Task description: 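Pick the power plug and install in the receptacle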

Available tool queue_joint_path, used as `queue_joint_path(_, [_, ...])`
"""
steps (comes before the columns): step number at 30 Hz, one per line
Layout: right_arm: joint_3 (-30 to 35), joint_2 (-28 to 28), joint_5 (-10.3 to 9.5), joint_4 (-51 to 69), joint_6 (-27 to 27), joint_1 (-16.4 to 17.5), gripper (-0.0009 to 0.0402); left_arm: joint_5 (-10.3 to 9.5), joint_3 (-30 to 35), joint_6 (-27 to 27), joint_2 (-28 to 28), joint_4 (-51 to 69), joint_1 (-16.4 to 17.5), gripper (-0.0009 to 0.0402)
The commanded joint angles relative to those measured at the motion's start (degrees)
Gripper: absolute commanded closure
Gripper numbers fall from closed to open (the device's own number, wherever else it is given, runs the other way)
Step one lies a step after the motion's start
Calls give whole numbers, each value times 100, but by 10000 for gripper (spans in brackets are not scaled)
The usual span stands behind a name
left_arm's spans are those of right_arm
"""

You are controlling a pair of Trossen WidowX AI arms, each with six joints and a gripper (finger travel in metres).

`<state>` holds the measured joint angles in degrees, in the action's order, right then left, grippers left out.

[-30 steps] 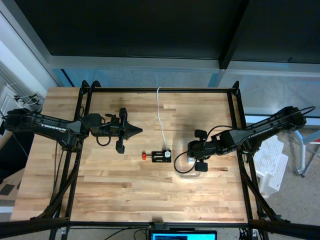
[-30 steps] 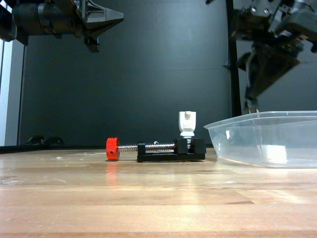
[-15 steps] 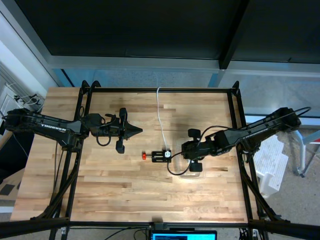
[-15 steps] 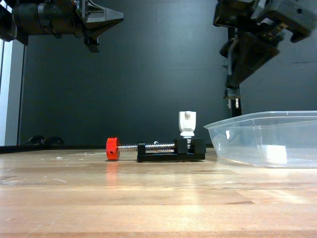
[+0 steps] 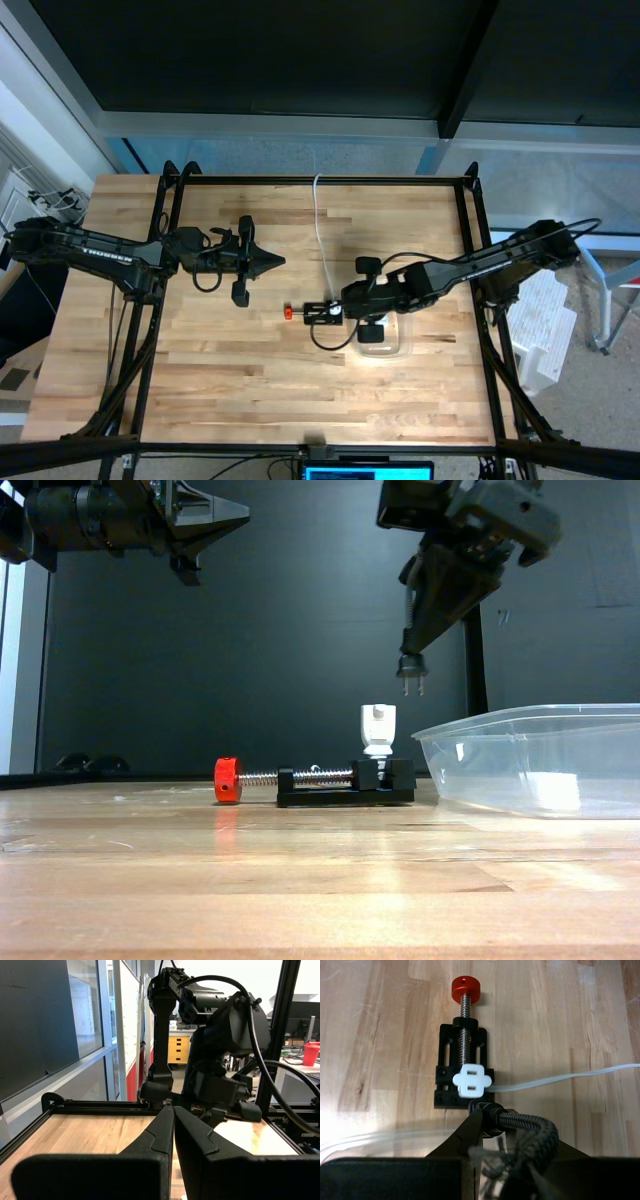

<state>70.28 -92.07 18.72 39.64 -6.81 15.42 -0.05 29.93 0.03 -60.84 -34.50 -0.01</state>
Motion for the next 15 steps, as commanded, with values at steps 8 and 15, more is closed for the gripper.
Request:
queue_joint_path(8, [278, -308, 122, -85, 188, -9, 393, 2, 2, -2, -2, 0, 0, 393])
queue_joint_path(15, [278, -398, 114, -264, 275, -9, 393, 2, 2, -2, -2, 0, 2, 393])
